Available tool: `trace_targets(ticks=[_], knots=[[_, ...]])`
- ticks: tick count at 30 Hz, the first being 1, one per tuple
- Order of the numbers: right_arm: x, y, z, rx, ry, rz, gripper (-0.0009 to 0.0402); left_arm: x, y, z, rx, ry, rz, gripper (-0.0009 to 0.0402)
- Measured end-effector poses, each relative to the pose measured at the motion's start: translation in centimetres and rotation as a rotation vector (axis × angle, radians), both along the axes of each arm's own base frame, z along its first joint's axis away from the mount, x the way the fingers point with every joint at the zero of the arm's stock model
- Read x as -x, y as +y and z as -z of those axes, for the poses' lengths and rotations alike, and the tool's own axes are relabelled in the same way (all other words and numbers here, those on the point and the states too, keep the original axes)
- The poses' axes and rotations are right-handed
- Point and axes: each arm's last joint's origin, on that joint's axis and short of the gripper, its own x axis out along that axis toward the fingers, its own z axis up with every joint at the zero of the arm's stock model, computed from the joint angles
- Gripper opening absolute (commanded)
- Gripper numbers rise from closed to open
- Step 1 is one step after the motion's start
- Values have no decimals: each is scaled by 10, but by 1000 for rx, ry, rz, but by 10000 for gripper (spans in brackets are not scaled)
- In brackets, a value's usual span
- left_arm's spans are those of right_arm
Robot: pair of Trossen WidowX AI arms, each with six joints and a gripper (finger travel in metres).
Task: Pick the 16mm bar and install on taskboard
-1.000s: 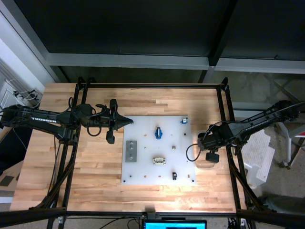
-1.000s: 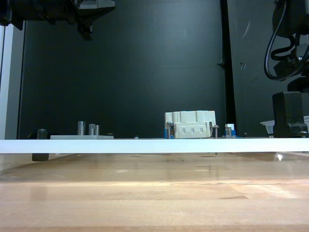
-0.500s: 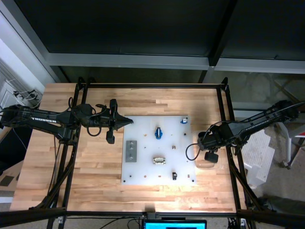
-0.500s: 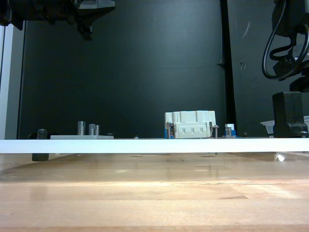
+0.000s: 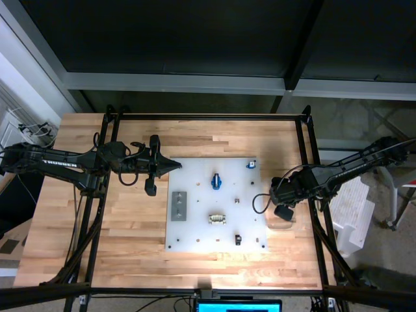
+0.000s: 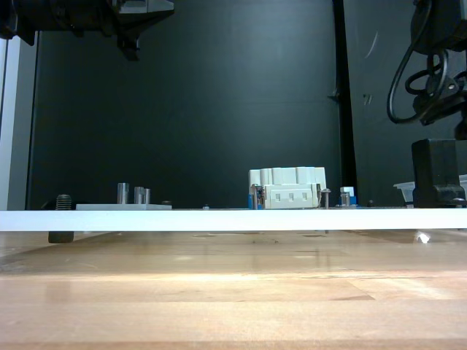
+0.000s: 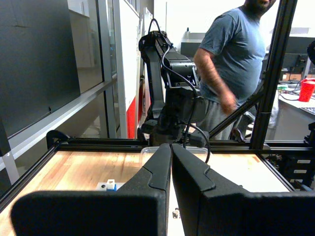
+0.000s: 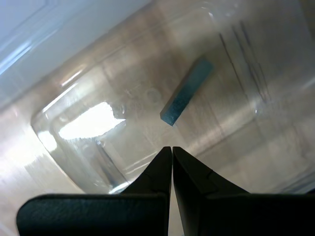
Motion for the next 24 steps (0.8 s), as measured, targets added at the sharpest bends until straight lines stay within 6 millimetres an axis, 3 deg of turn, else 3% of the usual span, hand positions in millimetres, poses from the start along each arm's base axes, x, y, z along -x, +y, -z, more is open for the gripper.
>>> trace_targets(ticks=[9,13,24], knots=[[-9,0,-1,26,-114,219,150,0,0,0,0,0,0,1],[-12,0,1,53,-130,278,188,0,0,0,0,0,0,1],[-19,2,14,81,-58,285,199,0,0,0,-17,-2,-1,1]])
